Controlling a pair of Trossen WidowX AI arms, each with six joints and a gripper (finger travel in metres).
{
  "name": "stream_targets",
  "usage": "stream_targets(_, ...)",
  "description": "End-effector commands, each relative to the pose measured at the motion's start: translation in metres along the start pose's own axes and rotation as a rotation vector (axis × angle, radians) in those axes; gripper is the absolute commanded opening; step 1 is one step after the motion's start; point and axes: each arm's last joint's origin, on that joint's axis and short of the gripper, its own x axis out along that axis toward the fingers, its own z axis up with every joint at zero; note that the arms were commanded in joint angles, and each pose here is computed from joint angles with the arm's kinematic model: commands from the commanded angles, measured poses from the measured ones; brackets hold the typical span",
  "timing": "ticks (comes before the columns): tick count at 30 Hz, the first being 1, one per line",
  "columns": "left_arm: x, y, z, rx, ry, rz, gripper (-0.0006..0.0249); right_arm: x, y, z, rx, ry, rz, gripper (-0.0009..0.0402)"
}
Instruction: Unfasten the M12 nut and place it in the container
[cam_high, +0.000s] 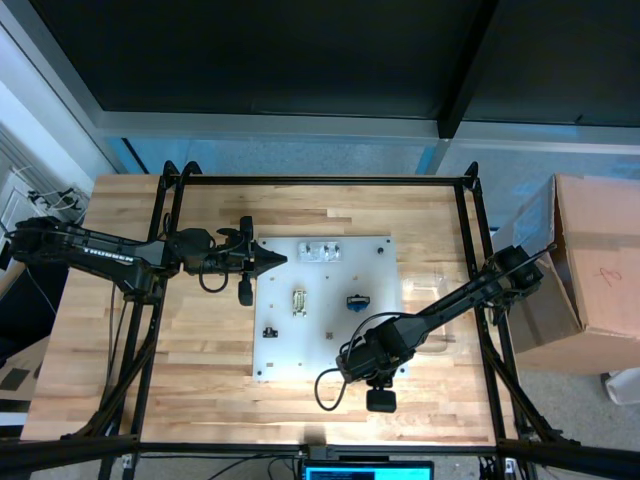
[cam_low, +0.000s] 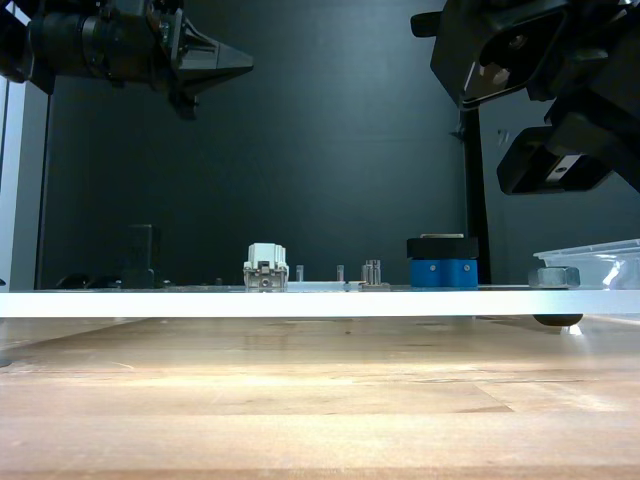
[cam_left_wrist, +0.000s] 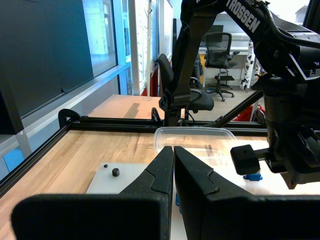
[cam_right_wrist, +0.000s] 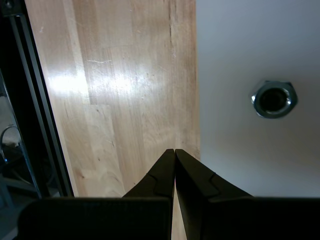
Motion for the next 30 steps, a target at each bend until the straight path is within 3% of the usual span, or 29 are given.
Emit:
stream_targets(1, 0.000, 0.000, 0.000, 0.000, 0.000, 0.000, 0.0000, 0.000, 0.000, 0.000, -0.001, -0.001, -0.003, 0.0000)
stream_targets(4, 0.000, 0.000, 0.000, 0.000, 0.000, 0.000, 0.0000, 0.000, -0.002, -0.001, -0.004, -0.010, -0.048, 0.0000)
stream_targets(7, 0.000, 0.000, 0.000, 0.000, -0.001, 0.000, 0.0000, -0.001, -0.011, -0.003, 0.009, -0.040, -0.216, 0.0000)
stream_targets(9, 0.000, 0.000, 0.000, 0.000, 0.000, 0.000, 0.0000, -0.002, -0.014, -0.004, 0.010, -0.049, -0.274, 0.0000)
stream_targets(16, 0.000, 0.000, 0.000, 0.000, 0.000, 0.000, 0.0000, -0.002, -0.015, -0.003, 0.013, -0.056, -0.281, 0.0000)
stream_targets(18, 0.000, 0.000, 0.000, 0.000, 0.000, 0.000, 0.0000, -0.003, -0.012, -0.001, 0.010, -0.060, -0.242, 0.0000)
stream_targets(21, 0.000, 0.000, 0.000, 0.000, 0.000, 0.000, 0.0000, -0.005, -0.004, 0.003, 0.001, -0.052, -0.122, 0.0000)
stream_targets(23, 0.000, 0.000, 0.000, 0.000, 0.000, 0.000, 0.0000, -0.008, 0.000, 0.004, -0.002, -0.044, -0.069, 0.0000)
stream_targets(30, 0.000, 0.000, 0.000, 0.000, 0.000, 0.000, 0.0000, -0.009, 0.002, 0.006, 0.003, -0.050, -0.063, 0.0000)
